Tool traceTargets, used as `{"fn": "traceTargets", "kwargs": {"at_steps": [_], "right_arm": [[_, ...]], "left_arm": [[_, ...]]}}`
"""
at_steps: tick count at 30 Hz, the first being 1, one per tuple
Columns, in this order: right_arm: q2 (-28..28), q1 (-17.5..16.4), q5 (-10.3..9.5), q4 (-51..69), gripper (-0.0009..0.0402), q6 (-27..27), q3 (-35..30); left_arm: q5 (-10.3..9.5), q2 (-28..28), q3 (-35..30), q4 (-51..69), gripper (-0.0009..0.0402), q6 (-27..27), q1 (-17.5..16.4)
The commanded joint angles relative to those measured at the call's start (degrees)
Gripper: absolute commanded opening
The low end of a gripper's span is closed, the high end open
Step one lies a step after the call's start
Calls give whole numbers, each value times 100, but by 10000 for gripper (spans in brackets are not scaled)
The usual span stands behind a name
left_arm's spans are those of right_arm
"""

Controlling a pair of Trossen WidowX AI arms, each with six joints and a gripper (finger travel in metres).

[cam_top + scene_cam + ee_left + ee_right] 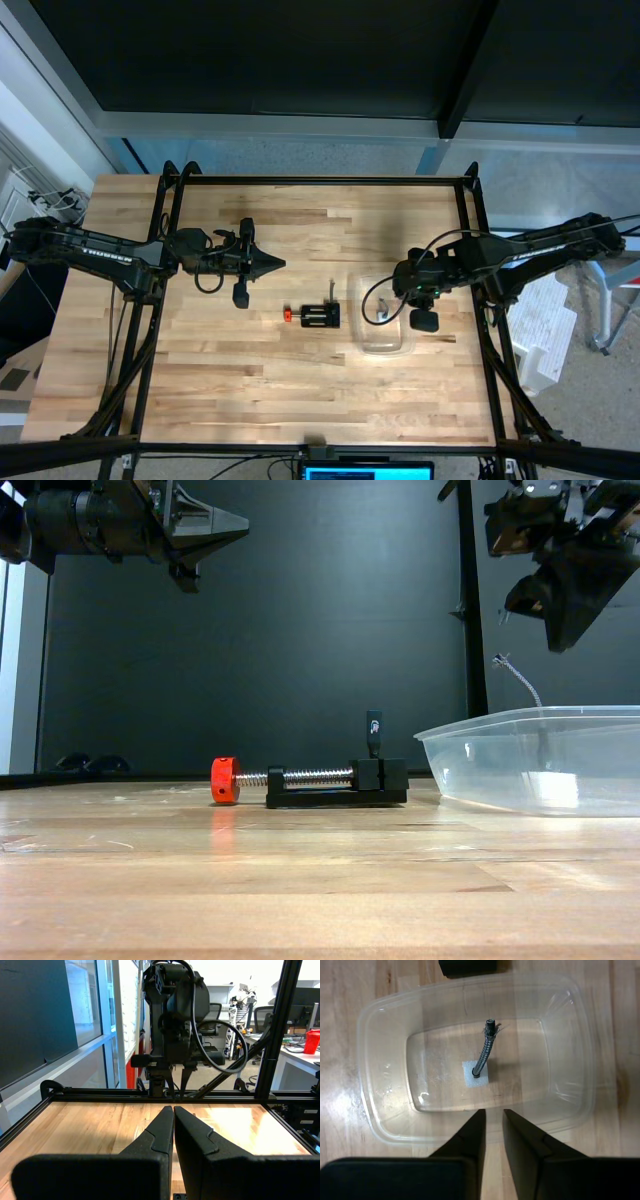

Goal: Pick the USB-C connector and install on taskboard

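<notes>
The taskboard (320, 316) is a small black block with an orange-red knob (225, 779) and a thin upright part (373, 732), lying mid-table. In the clear tray (375, 1085) a braided stem stands up from a small white square piece (475, 1074). Its tiny dark tip is the USB-C connector (490, 1024). My right gripper (494, 1112) hovers above the tray's near rim, open by a narrow gap and holding nothing. My left gripper (173, 1108) is shut and empty, raised high to the left of the taskboard (335, 780).
The tray (540, 760) sits just right of the taskboard, with its wall close to the block's end. A black frame rail (320, 181) borders the table. Bare wood (250, 390) lies in front of the taskboard.
</notes>
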State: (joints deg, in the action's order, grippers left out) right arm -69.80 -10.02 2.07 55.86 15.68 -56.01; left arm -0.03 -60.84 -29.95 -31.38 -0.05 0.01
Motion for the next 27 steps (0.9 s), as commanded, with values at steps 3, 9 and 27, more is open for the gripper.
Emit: {"fn": "traceTargets", "kwargs": {"at_steps": [3,9,27], "right_arm": [[-201,-4,7,-186,113,61,0],[-358,-17,140,-273,143,118,-7],[-1088,-188,111,-474,161,149,-48]], "left_arm": [[0,-2,0,0,0,2,0],[0,-2,0,0,0,2,0],[0,-2,0,0,0,2,0]]}}
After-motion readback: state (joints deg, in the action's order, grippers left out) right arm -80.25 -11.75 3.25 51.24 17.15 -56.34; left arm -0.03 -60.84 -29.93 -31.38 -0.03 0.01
